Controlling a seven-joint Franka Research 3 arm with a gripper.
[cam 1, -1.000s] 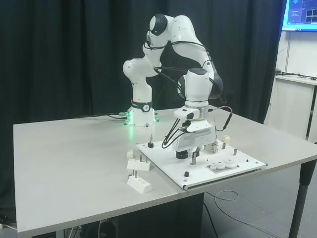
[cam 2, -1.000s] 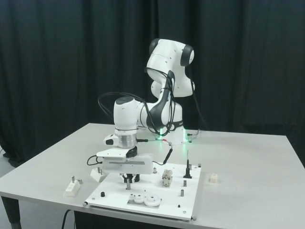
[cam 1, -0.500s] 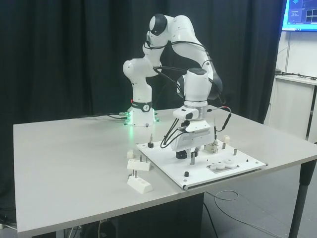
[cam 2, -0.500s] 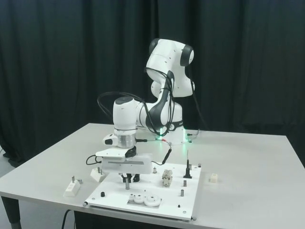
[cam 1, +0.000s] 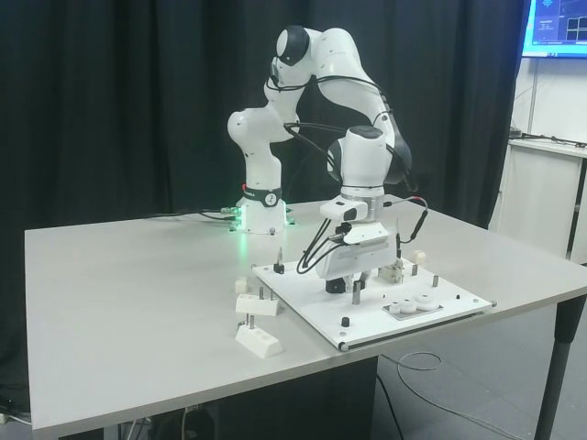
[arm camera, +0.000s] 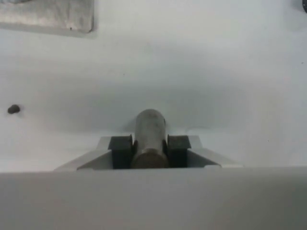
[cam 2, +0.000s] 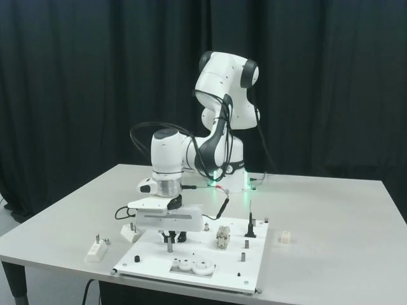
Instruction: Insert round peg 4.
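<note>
The white arm [cam 1: 316, 73] reaches out from its base [cam 1: 261, 213] at the far side of the grey table [cam 1: 128, 293] and bends down over the white board [cam 1: 312, 307], which lies near the table's front edge. In the wrist view the gripper [arm camera: 150, 151] has its two black fingers [arm camera: 120, 148] closed snugly on round peg 4 [arm camera: 149, 136], a grey metal cylinder clamped between the pads and pointing straight down at the board's bare white surface. From the first room view the peg [cam 1: 356, 293] hangs upright under the gripper [cam 1: 355, 287], close to the board; whether its tip touches cannot be told. At about four o'clock from the peg sit white gears [cam 1: 413, 305] on a grey plate. At about nine o'clock, off the board, two small white blocks [cam 1: 258, 305] rest on the table, each with a pin standing in it. A green light [cam 2: 213, 186] glows at the arm's base.
</note>
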